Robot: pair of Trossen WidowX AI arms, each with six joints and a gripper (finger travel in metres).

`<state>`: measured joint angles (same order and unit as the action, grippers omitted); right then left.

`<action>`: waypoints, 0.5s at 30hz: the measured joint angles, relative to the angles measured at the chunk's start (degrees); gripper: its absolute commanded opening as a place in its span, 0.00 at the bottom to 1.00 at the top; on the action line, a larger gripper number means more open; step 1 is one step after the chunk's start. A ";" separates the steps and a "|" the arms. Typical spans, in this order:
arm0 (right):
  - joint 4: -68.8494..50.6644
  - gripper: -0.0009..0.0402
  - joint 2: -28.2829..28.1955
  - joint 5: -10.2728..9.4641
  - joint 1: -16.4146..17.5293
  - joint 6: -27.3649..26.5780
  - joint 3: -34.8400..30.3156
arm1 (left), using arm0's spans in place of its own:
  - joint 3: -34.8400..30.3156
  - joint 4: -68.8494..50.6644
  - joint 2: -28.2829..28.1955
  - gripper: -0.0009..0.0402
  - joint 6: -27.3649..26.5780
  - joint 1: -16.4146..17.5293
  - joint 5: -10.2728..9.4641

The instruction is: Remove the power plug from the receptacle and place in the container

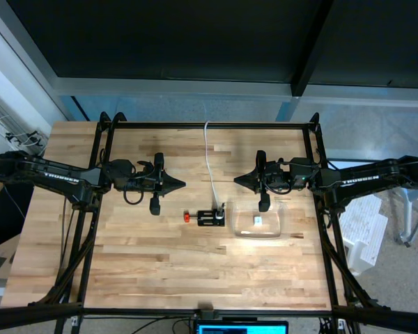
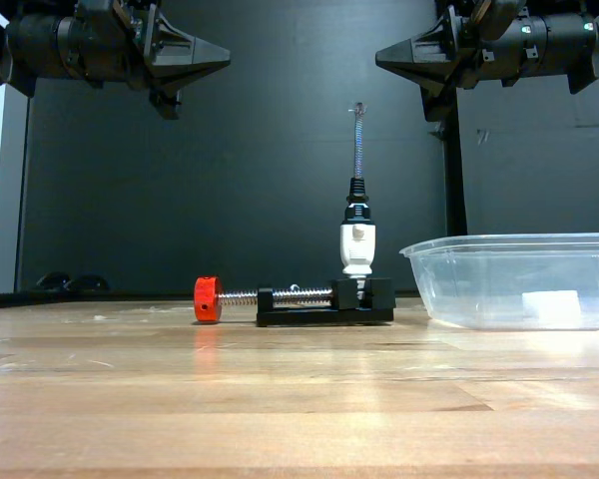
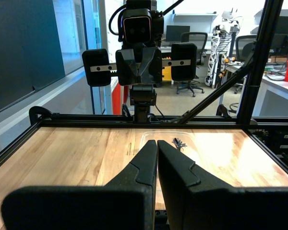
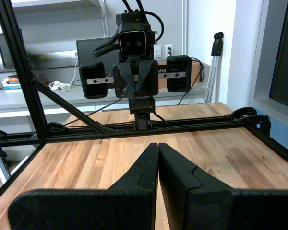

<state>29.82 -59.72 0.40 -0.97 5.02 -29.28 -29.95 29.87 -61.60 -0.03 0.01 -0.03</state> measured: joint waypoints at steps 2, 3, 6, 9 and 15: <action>0.00 0.02 0.00 0.00 -0.02 0.28 0.00 | 0.02 -0.02 0.00 0.02 0.02 -0.02 0.00; 0.04 0.02 0.02 0.00 -0.02 0.46 0.00 | 0.02 -0.02 0.00 0.02 0.02 -0.02 -0.02; 0.15 0.02 0.02 0.00 -0.02 0.46 0.00 | 0.02 -0.02 0.00 0.02 0.02 -0.02 0.00; 0.15 0.02 0.00 0.00 -0.02 0.46 0.00 | 0.00 0.00 0.00 0.02 0.00 -0.02 -0.02; 0.15 0.02 0.02 -0.04 -0.02 0.76 0.00 | 0.00 -0.02 0.00 0.02 0.02 -0.02 0.00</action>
<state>29.98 -59.70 0.36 -0.99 5.78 -29.28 -29.95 29.85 -61.60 -0.01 -0.01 -0.03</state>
